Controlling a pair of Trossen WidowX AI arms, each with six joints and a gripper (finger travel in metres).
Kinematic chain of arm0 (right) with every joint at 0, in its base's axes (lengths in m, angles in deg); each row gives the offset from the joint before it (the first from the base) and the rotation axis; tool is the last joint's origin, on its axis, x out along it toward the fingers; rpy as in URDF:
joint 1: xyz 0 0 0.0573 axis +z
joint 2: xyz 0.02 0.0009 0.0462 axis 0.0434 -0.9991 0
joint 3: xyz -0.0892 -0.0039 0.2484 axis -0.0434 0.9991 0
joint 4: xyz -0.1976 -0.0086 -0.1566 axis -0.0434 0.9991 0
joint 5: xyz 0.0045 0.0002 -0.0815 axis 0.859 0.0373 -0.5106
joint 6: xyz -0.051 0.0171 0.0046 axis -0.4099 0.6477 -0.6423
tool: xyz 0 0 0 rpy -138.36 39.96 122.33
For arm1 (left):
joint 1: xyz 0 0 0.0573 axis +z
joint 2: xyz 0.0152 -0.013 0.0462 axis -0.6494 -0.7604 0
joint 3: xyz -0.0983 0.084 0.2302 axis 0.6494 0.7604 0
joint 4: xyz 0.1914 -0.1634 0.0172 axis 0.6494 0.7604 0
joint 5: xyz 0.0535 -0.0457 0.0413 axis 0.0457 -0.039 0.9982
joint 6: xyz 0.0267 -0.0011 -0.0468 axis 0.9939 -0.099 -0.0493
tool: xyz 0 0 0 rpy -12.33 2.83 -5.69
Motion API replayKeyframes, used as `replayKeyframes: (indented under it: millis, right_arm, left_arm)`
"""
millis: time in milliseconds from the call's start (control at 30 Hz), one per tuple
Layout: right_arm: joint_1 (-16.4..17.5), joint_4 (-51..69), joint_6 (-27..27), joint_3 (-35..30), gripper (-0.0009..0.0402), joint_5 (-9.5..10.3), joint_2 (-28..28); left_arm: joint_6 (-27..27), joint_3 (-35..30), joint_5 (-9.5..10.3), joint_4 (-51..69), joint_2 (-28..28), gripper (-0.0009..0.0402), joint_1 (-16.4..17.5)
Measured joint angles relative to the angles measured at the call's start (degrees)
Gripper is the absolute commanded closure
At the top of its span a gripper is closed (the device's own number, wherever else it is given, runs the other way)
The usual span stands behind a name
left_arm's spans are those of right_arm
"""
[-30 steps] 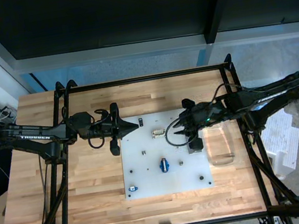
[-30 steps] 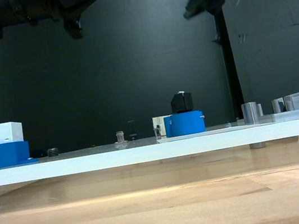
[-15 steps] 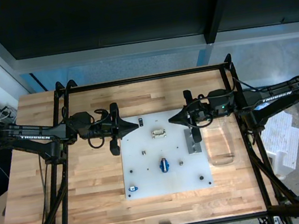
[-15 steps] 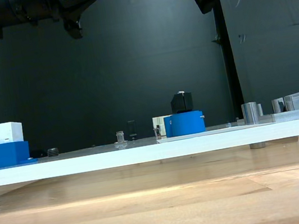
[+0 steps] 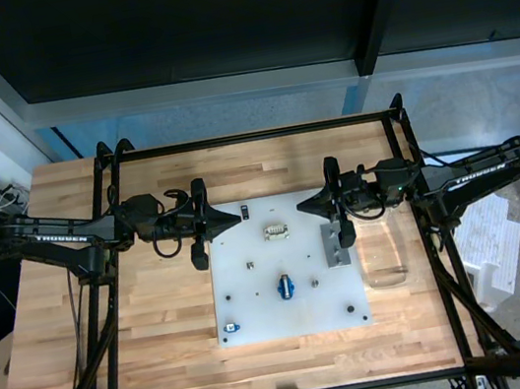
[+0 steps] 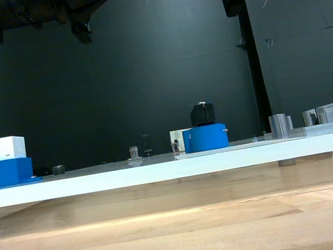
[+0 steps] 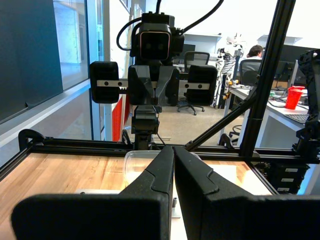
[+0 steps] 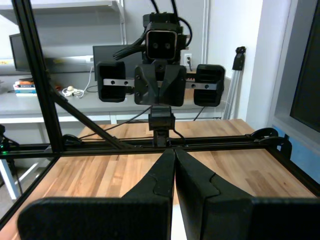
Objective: Pick the 16mm cylinder and install on the taskboard
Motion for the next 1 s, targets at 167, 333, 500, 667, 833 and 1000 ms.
replayKeyframes:
  millis: [167,333,500,667,833,1000]
  right_arm:
    - [-1.09,-2.40,-0.04,1.29,0.0393,0.04,0.31]
    - [-1.51,-2.38,-0.09,1.51,0.0393,-0.02,0.31]
    - [-1.49,-2.32,-0.07,1.51,0.0393,0.20,0.31]
    - [-1.51,-2.23,0.52,1.51,0.0393,0.44,0.31]
    - [-1.51,-1.66,0.57,1.51,0.0393,0.46,0.31]
    - [-1.53,-0.59,0.55,0.39,0.0393,1.97,0.26]
  left_arm:
    - [0.02,0.00,0.00,0.00,0.00,0.0393,0.00]
    - [0.02,-0.02,0.00,0.00,0.00,0.0393,0.00]
    - [0.00,-0.02,-0.02,0.00,0.00,0.0393,0.00]
    - [0.00,0.00,0.00,0.00,0.00,0.0393,0.00]
    - [0.00,0.00,0.00,0.00,0.00,0.0393,0.00]
    - [0.00,0.00,0.00,0.00,0.00,0.0393,0.00]
